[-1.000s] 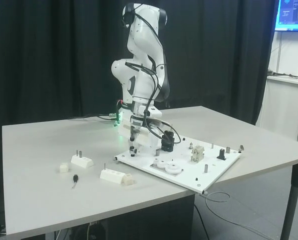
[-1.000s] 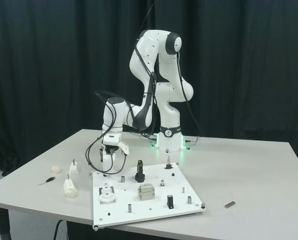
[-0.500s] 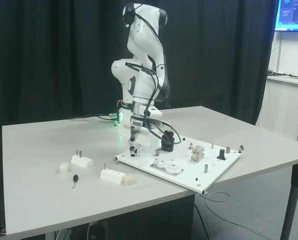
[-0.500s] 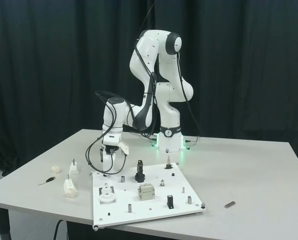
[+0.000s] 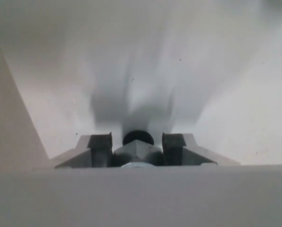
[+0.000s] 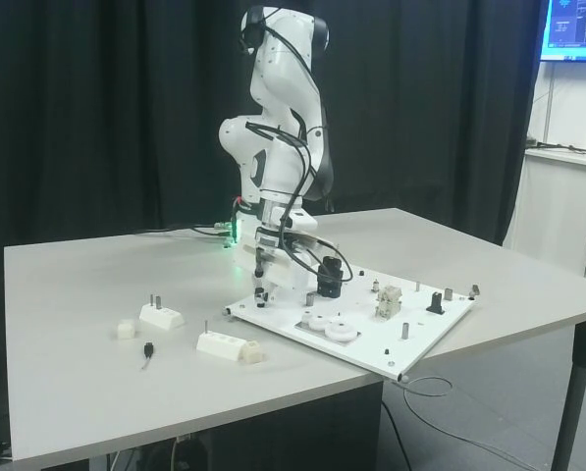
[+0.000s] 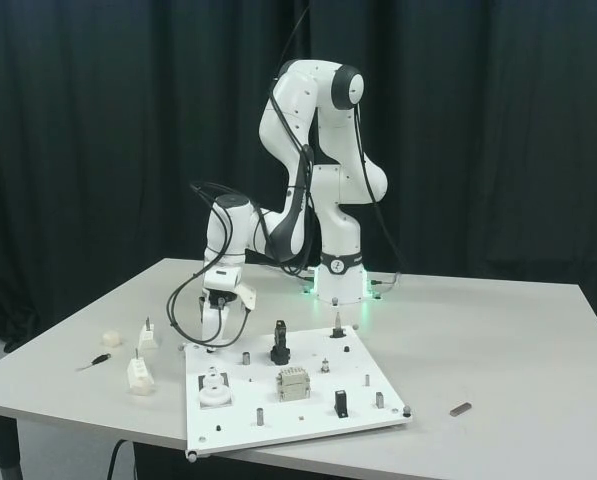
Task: Insert bolt 4.
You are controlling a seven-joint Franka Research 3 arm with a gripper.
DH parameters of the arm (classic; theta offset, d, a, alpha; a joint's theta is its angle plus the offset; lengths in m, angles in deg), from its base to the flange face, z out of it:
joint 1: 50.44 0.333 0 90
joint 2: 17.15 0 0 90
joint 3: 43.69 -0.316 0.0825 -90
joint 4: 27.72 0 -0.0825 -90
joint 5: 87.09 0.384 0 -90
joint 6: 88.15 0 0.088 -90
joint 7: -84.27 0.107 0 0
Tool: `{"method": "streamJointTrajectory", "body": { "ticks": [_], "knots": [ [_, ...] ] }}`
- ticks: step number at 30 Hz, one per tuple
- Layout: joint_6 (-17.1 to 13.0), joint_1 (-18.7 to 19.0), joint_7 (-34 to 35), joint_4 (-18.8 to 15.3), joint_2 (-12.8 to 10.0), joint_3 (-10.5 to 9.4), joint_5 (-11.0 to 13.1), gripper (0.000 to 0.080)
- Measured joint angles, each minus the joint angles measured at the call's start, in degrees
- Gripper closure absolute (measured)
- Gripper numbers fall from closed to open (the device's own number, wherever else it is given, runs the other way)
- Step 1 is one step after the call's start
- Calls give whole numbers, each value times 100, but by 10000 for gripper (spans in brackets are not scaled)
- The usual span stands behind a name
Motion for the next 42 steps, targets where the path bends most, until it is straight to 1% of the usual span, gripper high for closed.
{"method": "streamJointTrajectory", "body": {
  "ticks": [26, 36, 42],
  "knots": [
    [-5, 5, 194, -19, 8, -13, 40, 580],
    [-19, 3, 549, -20, 6, -13, 54, 580],
    [-32, 3, 783, -22, 4, -15, 149, 580]
  ]
}}
